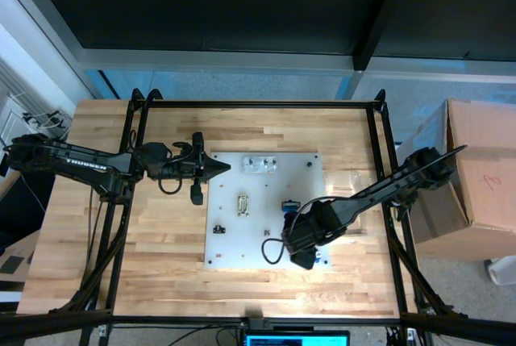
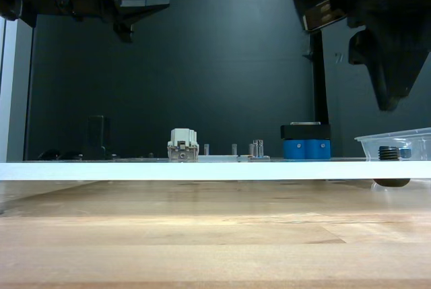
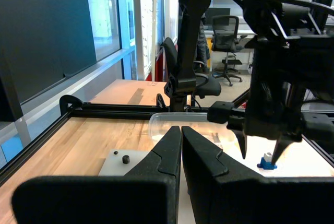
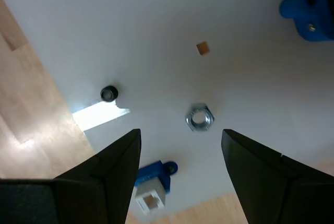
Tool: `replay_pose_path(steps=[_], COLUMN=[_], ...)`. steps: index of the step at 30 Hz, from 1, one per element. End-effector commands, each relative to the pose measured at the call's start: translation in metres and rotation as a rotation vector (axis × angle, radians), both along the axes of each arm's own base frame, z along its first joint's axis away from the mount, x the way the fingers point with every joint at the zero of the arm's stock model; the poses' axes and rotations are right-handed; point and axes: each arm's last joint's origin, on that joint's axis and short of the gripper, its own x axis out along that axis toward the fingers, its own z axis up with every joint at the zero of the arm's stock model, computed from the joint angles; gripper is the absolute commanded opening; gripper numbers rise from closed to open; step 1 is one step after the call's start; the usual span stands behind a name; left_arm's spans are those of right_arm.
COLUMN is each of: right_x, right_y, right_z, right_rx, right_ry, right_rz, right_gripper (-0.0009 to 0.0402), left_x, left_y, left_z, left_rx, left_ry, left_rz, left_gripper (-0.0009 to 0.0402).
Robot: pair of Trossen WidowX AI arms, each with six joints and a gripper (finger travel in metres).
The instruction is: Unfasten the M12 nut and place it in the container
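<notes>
Now: right gripper (image 4: pixel 181 131) spread wide, nothing held, above the near right part of the white task board (image 4: pixel 156 25).
Small silver hex nut (image 4: pixel 199 118) lies flat and free on the board below the gap between the fingers, touching neither. It is apart from the bare short black ribbed stud (image 4: pixel 109 93) and outside the clear plastic tray (image 2: pixel 394 138). Left gripper (image 3: pixel 181 128) closed, empty, raised at the board's far left edge.

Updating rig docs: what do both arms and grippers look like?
Both arms black, white TROSSEN lettering, looped black cables. Left gripper, over the white board's left edge: tapered black fingers. Right gripper, above the silver nut lying free on it: broad black wedge fingers.
</notes>
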Motion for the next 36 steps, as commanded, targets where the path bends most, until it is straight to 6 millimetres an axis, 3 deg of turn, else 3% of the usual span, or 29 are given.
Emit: replay_pose_path(steps=[1,10,16,31,33,36], right_x=[0.004,0.005,0.004,0.002,0.001,-0.001], right_y=[0.002,-0.001,-0.001,-0.002,-0.003,-0.005], right_z=[-0.010,-0.037,-0.040,-0.034,-0.031,-0.025], right_rx=[-0.010,-0.018,-0.013,-0.011,-0.009,-0.006], right_ry=[0.030,0.072,0.061,0.053,0.047,0.036], right_rz=[-0.014,-0.056,-0.056,-0.048,-0.044,-0.035], right_gripper=[0.0220,0.0220,0.0213,0.0015,-0.0003,0.0007], left_x=[0.000,0.000,0.000,0.000,0.000,0.000], left_y=[0.000,0.000,0.000,0.000,0.000,0.000], left_z=[0.000,0.000,0.000,0.000,0.000,0.000], left_rx=[0.000,0.000,0.000,0.000,0.000,0.000], left_ry=[-0.001,-0.002,-0.001,-0.001,-0.001,-0.001], left_rz=[0.000,0.000,0.000,0.000,0.000,0.000], left_gripper=[0.0000,0.0000,0.0000,0.0000,0.0000,0.0000])
